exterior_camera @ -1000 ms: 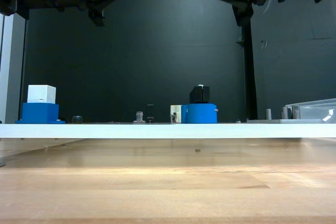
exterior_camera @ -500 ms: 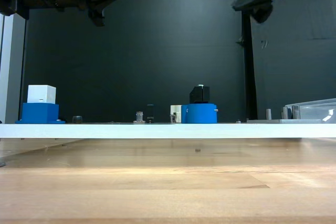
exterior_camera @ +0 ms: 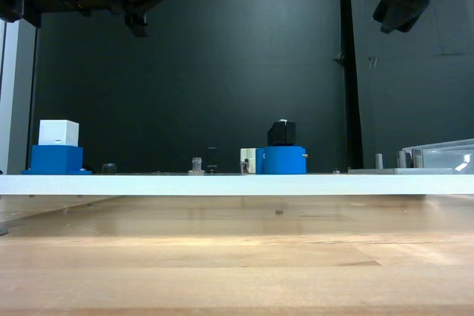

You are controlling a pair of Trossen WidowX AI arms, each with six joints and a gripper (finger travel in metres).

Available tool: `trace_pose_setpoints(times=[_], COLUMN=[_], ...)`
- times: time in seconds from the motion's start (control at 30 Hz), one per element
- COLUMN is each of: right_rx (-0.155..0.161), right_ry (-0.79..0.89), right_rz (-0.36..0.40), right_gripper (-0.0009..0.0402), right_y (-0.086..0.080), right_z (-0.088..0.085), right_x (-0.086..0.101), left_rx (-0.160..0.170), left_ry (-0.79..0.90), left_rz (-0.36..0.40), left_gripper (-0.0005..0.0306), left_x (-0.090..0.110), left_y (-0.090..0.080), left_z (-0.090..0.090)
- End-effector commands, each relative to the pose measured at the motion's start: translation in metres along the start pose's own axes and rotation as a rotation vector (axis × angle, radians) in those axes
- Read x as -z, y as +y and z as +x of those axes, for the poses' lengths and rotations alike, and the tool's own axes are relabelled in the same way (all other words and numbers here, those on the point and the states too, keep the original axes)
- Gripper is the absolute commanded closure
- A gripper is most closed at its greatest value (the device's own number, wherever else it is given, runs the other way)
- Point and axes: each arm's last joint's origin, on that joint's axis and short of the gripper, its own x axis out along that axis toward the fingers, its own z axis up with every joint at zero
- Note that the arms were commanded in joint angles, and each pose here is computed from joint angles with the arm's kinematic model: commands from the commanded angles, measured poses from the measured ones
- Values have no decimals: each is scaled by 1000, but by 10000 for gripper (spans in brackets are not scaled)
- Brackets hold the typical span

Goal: Pick the 16mm cylinder and place it in the taskboard

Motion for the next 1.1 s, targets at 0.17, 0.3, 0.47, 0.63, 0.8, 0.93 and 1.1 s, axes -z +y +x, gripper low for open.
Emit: trace_pose_setpoints(times=[0.17, 0.3, 0.47, 0.63, 0.8, 0.93, 1.1], right_rx=[26, 30, 32, 23, 25, 17, 17], right_ry=[144, 216, 289, 341, 393, 412, 435], right_rz=[2, -28, -68, -120, -148, -164, -167], right_gripper=[393, 393, 393, 393, 393, 393, 393], right_y=[1, 5, 10, 17, 22, 27, 31], right_z=[1, 3, 4, 3, 2, 3, 5], right_x=[12, 18, 25, 33, 42, 47, 53], left_rx=[0, 0, 0, 0, 0, 0, 0], left_ry=[0, 0, 0, 0, 0, 0, 0], left_rz=[0, 0, 0, 0, 0, 0, 0], left_gripper=[300, 300, 300, 300, 300, 300, 300], left_x=[0, 0, 0, 0, 0, 0, 0], left_y=[0, 0, 0, 0, 0, 0, 0], left_z=[0, 0, 0, 0, 0, 0, 0])
